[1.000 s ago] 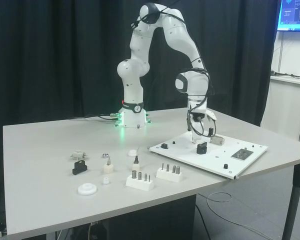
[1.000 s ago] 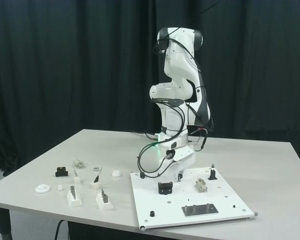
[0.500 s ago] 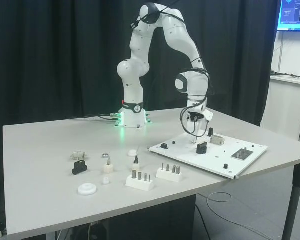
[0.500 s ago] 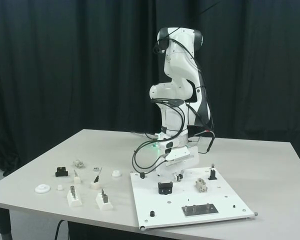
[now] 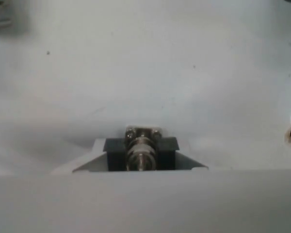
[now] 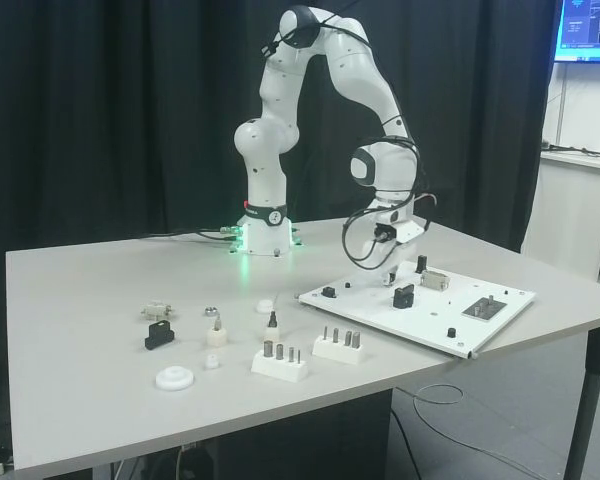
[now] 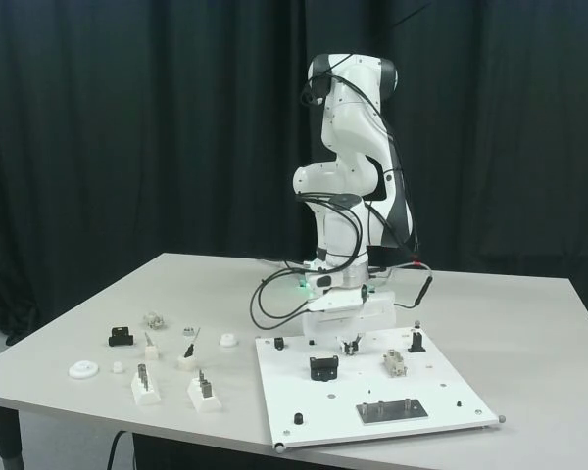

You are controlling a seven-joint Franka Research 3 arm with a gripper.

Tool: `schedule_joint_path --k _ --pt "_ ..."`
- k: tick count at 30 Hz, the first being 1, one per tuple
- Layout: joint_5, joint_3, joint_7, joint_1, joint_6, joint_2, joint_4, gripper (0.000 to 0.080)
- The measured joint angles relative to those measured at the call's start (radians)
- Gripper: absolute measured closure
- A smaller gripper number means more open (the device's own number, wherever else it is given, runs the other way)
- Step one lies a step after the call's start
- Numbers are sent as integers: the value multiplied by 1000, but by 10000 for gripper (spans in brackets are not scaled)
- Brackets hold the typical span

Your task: Insert BNC.

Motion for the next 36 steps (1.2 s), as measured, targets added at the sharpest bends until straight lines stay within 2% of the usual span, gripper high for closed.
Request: schedule_joint_path --k 13,36 --pt "0 0 224 0 0 0 0 681" --pt "-1 1 521 0 1 0 0 681"
